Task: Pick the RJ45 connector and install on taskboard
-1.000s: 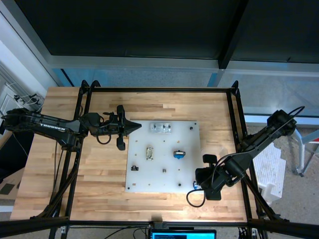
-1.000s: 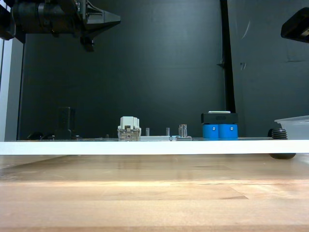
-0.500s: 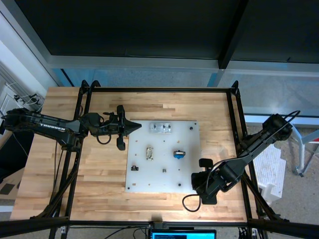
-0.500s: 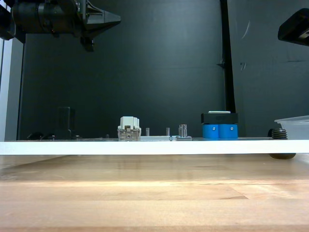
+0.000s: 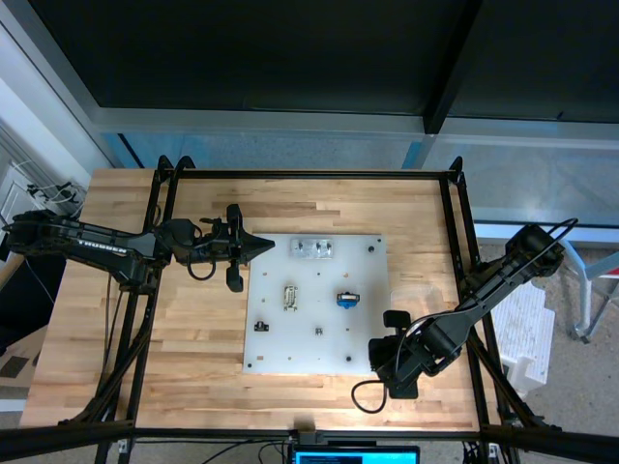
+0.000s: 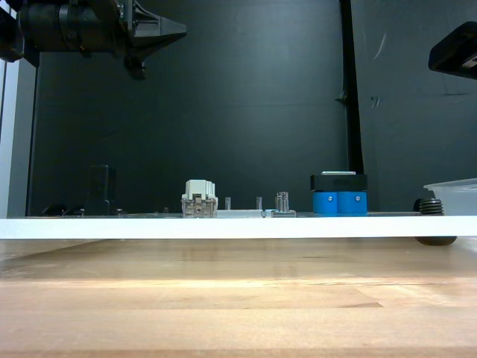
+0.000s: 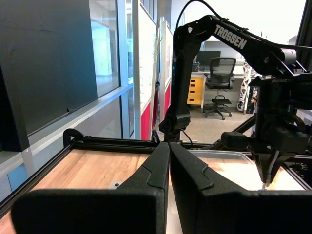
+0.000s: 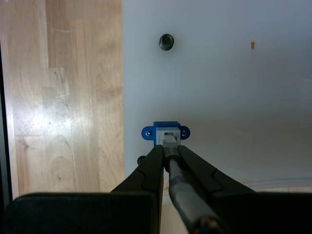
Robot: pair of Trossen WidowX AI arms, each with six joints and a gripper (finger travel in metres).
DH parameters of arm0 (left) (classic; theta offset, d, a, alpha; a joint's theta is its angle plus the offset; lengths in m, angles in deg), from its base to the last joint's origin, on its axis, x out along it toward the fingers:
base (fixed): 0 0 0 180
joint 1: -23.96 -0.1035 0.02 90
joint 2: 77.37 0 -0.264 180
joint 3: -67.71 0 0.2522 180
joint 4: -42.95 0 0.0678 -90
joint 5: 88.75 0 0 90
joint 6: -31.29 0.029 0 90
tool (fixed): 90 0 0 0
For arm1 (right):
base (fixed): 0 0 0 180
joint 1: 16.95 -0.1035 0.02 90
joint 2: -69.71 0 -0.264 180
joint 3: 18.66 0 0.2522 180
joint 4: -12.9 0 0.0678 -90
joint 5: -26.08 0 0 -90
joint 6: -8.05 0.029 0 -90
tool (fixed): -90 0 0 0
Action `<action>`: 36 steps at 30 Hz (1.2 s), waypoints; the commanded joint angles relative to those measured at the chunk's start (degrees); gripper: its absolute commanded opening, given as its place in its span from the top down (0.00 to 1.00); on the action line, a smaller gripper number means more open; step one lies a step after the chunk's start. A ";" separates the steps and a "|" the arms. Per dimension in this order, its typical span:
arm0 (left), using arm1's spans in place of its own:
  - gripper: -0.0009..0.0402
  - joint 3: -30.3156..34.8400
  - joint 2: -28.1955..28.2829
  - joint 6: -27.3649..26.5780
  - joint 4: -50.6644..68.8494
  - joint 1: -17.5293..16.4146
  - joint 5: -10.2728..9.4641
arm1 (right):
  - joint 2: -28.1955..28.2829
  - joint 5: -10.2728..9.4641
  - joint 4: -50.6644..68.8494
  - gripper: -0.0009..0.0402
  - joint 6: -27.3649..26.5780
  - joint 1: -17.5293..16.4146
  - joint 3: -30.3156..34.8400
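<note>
Right gripper (image 8: 168, 149): clamped on connector (image 8: 169, 138), over near right corner of board (image 8: 219, 87).
Connector: tip at blue socket (image 8: 147, 132) on board; grey cable (image 8: 179, 191) trails back.
Left gripper (image 7: 169, 145): fingers pressed together, empty, raised over board's far left edge.

The table (image 5: 193, 367) is pale wood, smooth with a soft sheen; the taskboard (image 8: 219, 87) is smooth matt white; the left gripper (image 7: 169, 146), closed high over the board's far left corner, and the right gripper (image 8: 166, 148), pinching the translucent plastic RJ45 connector (image 8: 169, 138) at its near right corner, look matt black plastic.
</note>
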 commanded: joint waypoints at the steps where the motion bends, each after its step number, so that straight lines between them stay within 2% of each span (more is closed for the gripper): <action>1: 0.98 0.00 0.00 0.02 -0.02 -0.02 0.00 | 0.00 0.13 -0.07 0.98 0.02 -0.02 -0.15; 4: 0.98 0.00 0.02 0.00 -0.02 -0.02 0.00 | 0.00 0.57 -0.13 0.98 0.04 -0.04 -0.35; 36: 0.98 0.00 0.00 0.02 -0.02 0.00 0.00 | 0.00 0.61 -1.57 0.98 -0.48 -0.26 -1.75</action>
